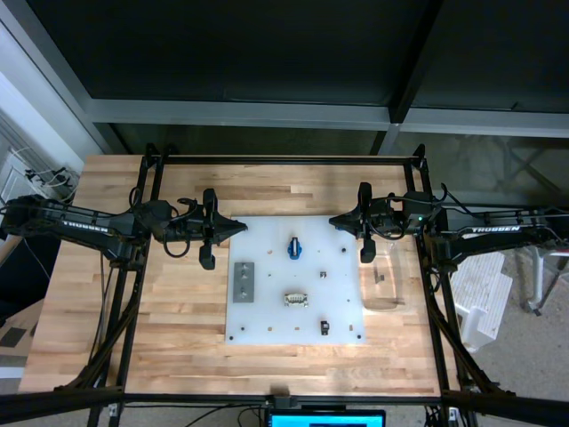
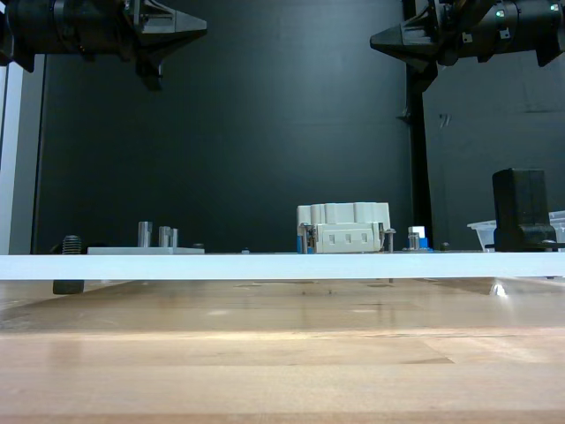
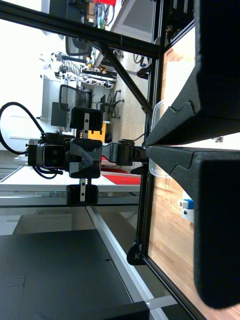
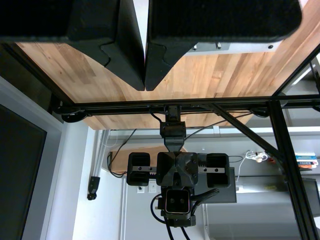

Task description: Pick the 16mm bar and install on taskboard

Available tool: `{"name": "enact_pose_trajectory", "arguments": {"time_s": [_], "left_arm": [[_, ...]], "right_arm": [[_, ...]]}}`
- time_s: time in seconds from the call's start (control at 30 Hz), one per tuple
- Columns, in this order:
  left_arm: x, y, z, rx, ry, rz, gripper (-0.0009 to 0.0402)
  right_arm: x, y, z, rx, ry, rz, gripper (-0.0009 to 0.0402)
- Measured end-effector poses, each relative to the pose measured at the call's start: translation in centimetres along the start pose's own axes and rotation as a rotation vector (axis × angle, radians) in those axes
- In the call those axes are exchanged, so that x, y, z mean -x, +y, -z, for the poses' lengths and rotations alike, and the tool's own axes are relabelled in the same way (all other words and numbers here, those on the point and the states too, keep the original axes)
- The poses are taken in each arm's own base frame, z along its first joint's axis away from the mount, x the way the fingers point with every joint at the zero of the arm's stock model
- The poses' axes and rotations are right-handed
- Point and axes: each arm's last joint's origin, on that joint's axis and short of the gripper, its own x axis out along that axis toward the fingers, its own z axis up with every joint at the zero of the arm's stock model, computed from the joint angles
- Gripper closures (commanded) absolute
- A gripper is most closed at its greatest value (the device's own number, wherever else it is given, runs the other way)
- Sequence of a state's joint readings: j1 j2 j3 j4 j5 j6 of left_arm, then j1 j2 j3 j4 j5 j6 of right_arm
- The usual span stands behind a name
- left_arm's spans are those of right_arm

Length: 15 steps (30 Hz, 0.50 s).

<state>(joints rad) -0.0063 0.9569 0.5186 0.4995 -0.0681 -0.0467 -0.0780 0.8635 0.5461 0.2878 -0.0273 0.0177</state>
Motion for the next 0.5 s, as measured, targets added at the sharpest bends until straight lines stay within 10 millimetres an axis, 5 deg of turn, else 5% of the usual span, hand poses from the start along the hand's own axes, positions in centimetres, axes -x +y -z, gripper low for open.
{"name": "enact_pose_trajectory", "arguments": {"time_s": [0.5], "left_arm": [[-0.01, 0.00, 0.01, 0.000, 0.000, 0.000, 0.0393]], "right_arm": [[0.00, -0.01, -0.01, -0.026, 0.000, 0.000, 0.0393]]}}
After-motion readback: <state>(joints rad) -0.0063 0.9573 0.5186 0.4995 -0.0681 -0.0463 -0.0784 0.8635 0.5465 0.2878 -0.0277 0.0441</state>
